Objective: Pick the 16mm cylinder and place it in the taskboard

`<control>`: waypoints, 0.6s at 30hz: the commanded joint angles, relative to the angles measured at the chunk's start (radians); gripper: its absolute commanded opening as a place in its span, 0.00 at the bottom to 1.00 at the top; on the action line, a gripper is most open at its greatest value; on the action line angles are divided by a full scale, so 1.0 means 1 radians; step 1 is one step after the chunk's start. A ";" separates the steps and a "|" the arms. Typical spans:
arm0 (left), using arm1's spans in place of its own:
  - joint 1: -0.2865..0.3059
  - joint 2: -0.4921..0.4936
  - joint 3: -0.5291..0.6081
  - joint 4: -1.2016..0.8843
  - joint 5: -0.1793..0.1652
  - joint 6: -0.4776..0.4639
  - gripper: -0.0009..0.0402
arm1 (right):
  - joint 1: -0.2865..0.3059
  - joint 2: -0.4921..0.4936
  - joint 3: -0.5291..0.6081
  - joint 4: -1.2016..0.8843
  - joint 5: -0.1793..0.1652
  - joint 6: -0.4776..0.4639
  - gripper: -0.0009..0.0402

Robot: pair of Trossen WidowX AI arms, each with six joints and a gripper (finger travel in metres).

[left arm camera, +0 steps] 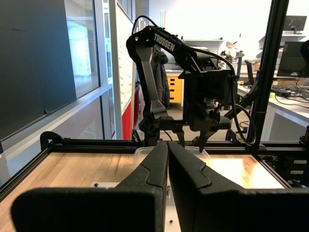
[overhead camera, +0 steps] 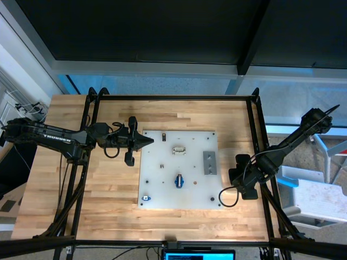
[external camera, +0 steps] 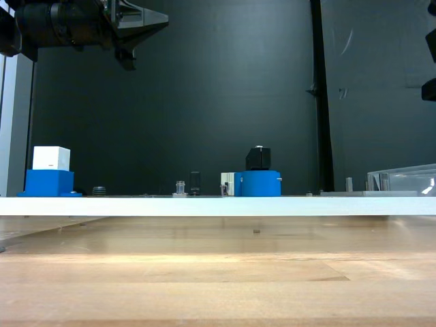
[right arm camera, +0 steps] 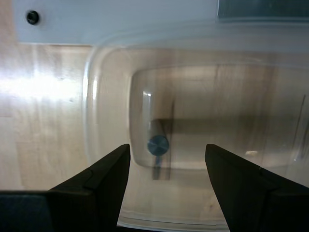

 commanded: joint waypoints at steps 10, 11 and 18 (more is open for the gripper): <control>0.000 0.000 0.000 0.000 0.000 0.000 0.02 | 0.004 0.000 -0.055 0.050 0.000 0.005 0.55; 0.000 0.000 0.000 0.000 0.000 0.000 0.02 | 0.005 0.000 -0.058 0.054 0.000 0.005 0.55; 0.000 0.000 0.000 0.000 0.000 0.000 0.02 | 0.005 0.021 -0.087 0.110 -0.001 0.005 0.55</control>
